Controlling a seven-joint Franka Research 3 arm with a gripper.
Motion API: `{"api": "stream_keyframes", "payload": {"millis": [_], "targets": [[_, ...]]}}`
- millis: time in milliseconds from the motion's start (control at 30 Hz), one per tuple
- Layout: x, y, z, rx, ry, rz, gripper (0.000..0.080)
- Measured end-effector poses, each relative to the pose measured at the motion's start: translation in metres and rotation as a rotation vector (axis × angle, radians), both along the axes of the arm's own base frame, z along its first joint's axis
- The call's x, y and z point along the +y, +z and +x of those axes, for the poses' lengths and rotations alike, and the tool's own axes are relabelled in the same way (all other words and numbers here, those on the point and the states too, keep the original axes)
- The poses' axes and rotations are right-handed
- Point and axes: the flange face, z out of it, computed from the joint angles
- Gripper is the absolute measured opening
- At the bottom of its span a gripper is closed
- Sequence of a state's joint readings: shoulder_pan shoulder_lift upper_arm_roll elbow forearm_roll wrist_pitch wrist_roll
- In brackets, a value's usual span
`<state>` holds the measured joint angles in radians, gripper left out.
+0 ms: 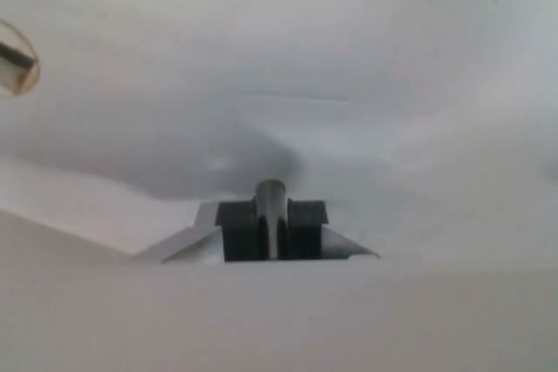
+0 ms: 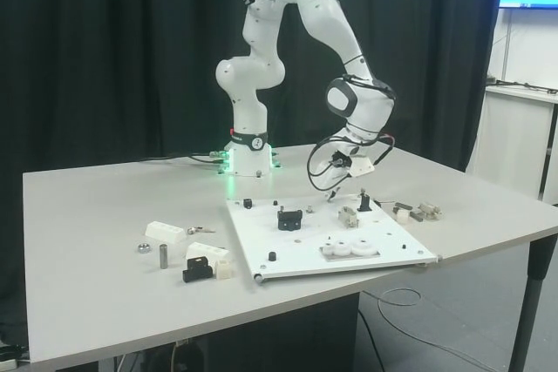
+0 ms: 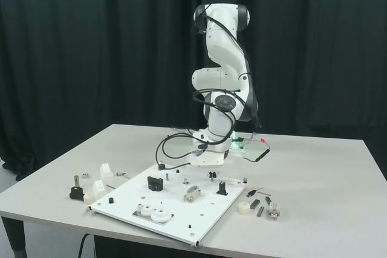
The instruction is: Remove round peg 2.
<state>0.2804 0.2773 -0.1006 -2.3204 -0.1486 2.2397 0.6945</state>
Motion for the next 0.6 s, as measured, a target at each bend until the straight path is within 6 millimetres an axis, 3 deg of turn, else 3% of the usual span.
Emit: {"api": "stream_keyframes", "payload": {"millis": [600], "targets": [[-0.001, 0.038, -0.002, 0.006, -0.01, -0.003, 0.0068]]}}
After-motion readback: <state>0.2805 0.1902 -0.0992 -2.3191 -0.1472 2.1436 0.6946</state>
